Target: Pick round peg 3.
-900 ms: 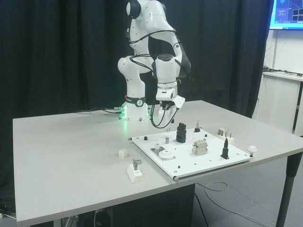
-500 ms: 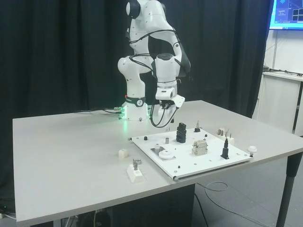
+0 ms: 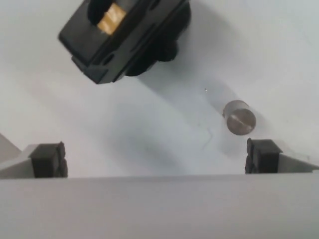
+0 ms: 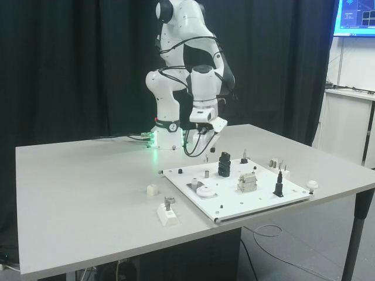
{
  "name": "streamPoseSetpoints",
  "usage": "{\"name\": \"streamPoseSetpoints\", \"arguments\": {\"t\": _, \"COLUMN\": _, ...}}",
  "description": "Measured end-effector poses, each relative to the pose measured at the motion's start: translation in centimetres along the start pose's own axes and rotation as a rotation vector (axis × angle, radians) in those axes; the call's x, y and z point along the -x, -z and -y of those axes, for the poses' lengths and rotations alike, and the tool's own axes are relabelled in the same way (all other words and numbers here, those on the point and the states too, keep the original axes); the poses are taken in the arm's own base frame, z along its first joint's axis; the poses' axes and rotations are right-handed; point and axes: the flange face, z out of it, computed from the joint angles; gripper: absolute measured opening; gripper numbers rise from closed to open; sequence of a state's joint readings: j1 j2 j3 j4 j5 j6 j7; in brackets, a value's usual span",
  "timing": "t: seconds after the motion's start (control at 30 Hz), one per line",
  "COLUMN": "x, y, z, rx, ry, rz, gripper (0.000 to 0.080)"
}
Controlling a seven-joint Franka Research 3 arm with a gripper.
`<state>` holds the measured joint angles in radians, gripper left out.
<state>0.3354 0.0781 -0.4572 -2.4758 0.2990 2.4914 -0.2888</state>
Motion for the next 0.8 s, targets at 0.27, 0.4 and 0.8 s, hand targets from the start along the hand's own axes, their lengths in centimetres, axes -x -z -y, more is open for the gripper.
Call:
{"name": "streamPoseSetpoints", "arguments": {"t": 0.27, "x": -0.13, "y": 0.23, "z": -0.48, "rx": 0.007, "ry": -0.031, "rz": -0.010, "gripper": 0.0800}}
{"name": "streamPoseSetpoints", "arguments": {"t": 0.4, "x": -0.21, "y": 0.34, "z": -0.66, "rx": 0.010, "ry": -0.059, "rz": -0.020, "gripper": 0.0800}}
{"name": "streamPoseSetpoints", "arguments": {"t": 0.8, "x": -0.42, "y": 0.60, "z": -1.00, "rx": 0.015, "ry": -0.115, "rz": -0.044, "gripper": 0.0800}}
